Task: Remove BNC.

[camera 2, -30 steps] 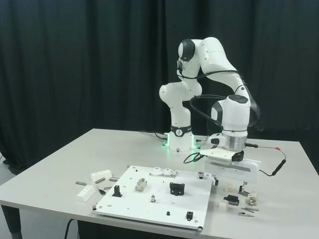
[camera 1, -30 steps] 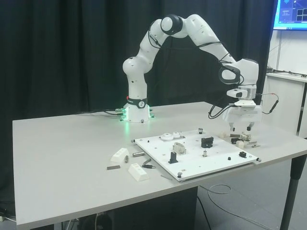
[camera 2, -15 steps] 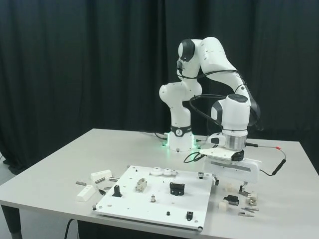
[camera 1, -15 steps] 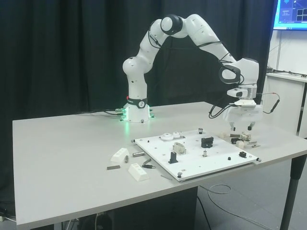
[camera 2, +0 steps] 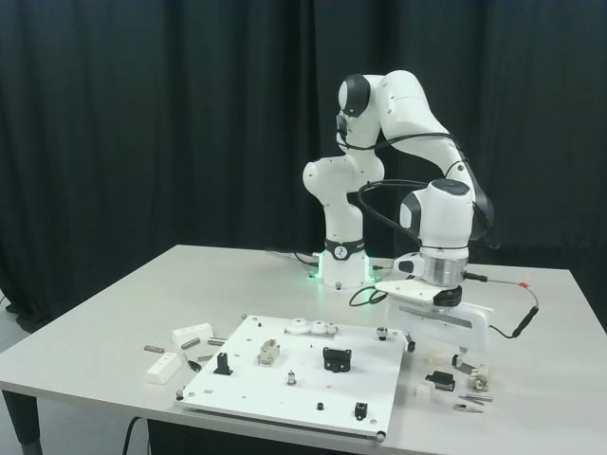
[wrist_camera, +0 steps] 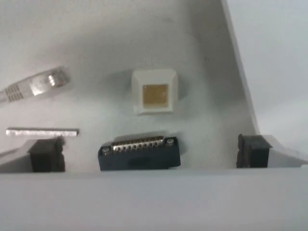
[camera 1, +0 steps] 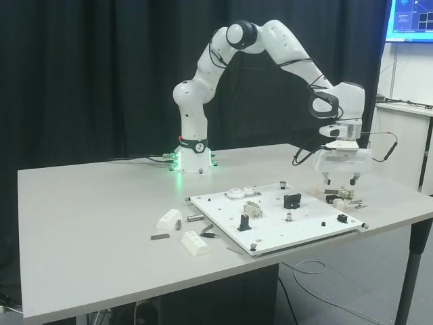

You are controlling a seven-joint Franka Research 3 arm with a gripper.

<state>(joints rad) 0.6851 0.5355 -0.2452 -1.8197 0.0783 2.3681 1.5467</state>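
The gripper (camera 1: pixel 340 180) hangs released over loose parts — a black plug (wrist_camera: pixel 139 154) and a white block (wrist_camera: pixel 155 91) — right of the white board (camera 1: pixel 284 230).

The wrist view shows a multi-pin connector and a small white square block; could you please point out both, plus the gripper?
multi-pin connector (wrist_camera: pixel 140 153), wrist view, middle of its black body.
white square block (wrist_camera: pixel 155 91), wrist view, its top face.
gripper (wrist_camera: pixel 148 153), wrist view, midway between the fingertips.

No text, label, number or sign can be read on anything in these pictures.
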